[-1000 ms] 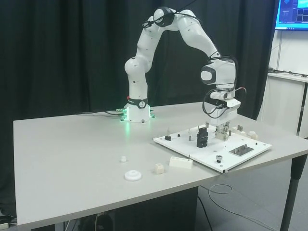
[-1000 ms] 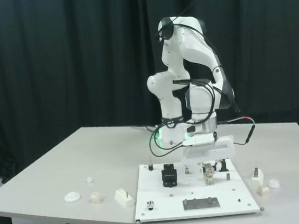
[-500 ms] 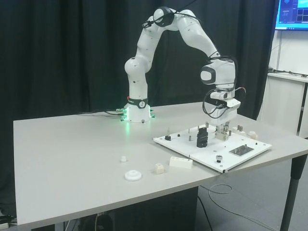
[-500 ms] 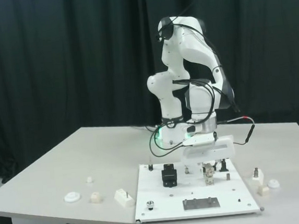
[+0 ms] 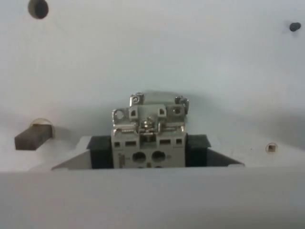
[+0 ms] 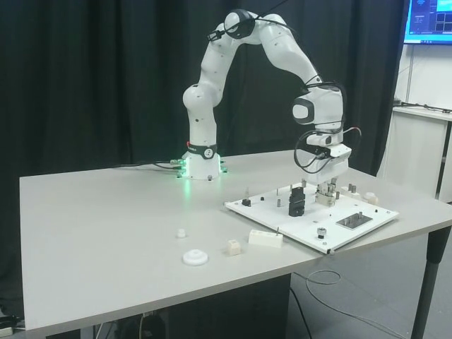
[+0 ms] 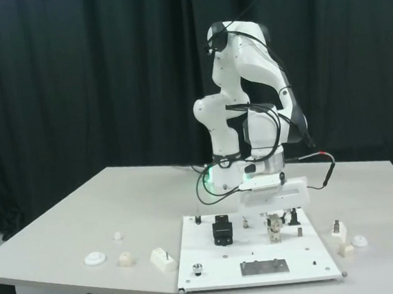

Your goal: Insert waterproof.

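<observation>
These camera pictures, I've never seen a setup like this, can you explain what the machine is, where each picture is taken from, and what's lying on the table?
The machine is a white robot arm bolted to a grey table. Two pictures come from cameras standing in the room, one off to the side, one facing the arm. The third comes from a camera on the arm's wrist, looking straight down. At the arm's end is its claw, lowered over a white assembly board. Between its fingers sits a small metal connector; whether they press on it is hard to tell. The board also carries a black block and a grey plate. Loose white parts lie on the table beside it.
</observation>
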Robot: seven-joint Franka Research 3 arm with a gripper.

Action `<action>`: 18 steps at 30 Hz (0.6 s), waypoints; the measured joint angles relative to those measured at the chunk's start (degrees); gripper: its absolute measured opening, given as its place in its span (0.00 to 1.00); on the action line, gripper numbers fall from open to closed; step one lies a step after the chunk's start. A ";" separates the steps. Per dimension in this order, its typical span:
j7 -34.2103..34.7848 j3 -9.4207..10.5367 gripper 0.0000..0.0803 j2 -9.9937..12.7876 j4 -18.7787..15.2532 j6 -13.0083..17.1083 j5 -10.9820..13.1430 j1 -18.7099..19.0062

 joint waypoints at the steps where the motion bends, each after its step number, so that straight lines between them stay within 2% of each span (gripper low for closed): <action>1: 0.05 0.03 0.40 -0.03 -0.06 0.09 0.01 0.00; 18: 0.32 0.20 0.40 -0.78 -1.57 1.86 0.01 0.01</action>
